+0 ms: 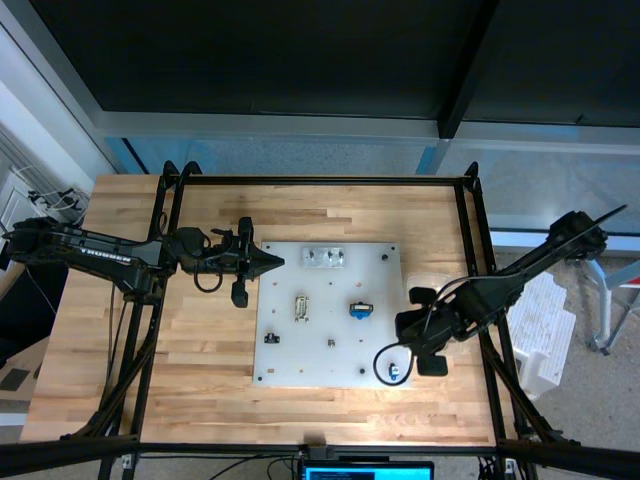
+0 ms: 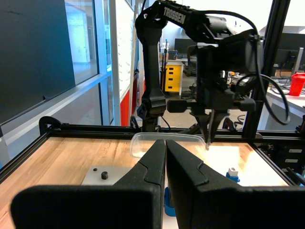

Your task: Pick the RJ45 connector and install on taskboard

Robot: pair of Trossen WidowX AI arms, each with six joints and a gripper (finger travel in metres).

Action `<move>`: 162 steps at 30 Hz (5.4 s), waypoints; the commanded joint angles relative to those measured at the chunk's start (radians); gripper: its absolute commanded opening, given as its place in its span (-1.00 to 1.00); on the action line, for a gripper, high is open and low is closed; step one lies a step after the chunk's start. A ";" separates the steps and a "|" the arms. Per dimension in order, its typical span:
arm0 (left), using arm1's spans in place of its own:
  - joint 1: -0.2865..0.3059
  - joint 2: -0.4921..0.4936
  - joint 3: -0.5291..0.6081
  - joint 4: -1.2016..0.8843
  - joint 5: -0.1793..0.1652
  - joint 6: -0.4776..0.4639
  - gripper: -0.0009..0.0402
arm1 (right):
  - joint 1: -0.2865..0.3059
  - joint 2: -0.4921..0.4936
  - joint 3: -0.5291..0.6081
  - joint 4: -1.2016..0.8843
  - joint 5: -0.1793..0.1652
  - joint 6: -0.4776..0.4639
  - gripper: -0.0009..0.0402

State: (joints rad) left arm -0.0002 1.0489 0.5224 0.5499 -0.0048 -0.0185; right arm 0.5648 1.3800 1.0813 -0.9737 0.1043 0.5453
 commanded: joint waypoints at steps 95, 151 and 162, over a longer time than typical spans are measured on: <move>0.000 0.000 0.000 0.000 0.000 0.000 -0.96 | 0.134 0.251 0.039 0.155 0.035 0.128 -0.94; 0.000 0.000 0.000 0.000 0.000 0.000 -0.96 | 0.132 0.140 0.139 -0.013 0.032 0.128 0.09; 0.000 0.000 0.000 0.000 0.000 0.000 -0.96 | 0.071 0.047 0.139 -0.055 0.036 0.127 0.05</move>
State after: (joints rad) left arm -0.0002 1.0489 0.5224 0.5499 -0.0051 -0.0185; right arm 0.6491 1.4418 1.2198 -1.0172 0.1390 0.6712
